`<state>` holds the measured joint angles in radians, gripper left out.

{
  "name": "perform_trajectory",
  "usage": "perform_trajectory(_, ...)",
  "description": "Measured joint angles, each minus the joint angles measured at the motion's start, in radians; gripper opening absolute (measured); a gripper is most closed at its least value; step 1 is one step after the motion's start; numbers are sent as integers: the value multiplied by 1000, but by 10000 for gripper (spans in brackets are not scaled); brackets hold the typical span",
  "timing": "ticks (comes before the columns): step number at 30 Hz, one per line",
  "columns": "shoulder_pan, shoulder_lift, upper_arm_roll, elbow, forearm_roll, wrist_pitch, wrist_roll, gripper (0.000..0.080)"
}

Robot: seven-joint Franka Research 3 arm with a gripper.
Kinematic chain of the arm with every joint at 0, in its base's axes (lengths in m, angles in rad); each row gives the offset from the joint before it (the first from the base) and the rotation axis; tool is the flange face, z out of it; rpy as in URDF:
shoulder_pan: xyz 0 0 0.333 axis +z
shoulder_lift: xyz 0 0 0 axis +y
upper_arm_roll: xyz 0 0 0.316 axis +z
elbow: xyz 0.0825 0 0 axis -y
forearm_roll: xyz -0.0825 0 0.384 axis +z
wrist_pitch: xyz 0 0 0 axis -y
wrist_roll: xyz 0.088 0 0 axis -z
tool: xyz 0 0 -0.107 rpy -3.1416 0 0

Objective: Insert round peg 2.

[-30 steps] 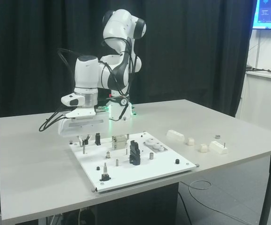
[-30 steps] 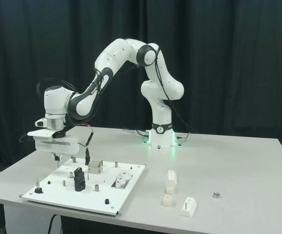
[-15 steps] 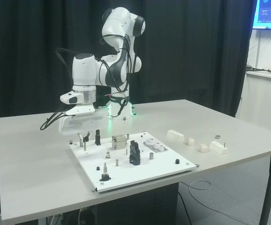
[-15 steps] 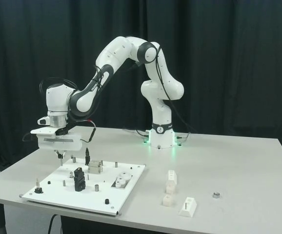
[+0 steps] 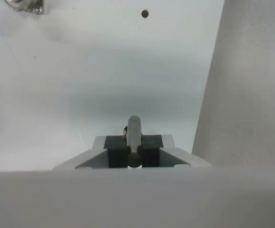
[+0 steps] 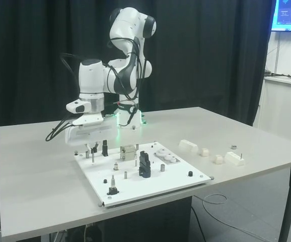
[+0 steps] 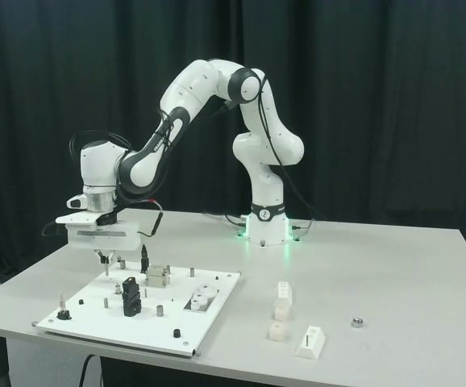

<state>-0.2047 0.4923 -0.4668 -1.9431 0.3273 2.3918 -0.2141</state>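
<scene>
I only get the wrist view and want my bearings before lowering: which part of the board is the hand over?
Observer: The hand is over the white board's far left corner, as the first room view shows it.
Operator: Is anything close beside it?
Observer: A black upright part stands on the board right next to the hand, apart from it.
Operator: Is the peg down yet?
Observer: The round peg points straight down from the shut hand. Its tip is low over the board, but I cannot tell whether it touches.
</scene>
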Motion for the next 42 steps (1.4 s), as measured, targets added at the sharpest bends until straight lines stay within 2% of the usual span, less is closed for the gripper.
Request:
perform_trajectory(16,6,0,0,-42,0,63,0,58)
perform_trajectory(42,7,-1,1,-62,9,85,0,57)
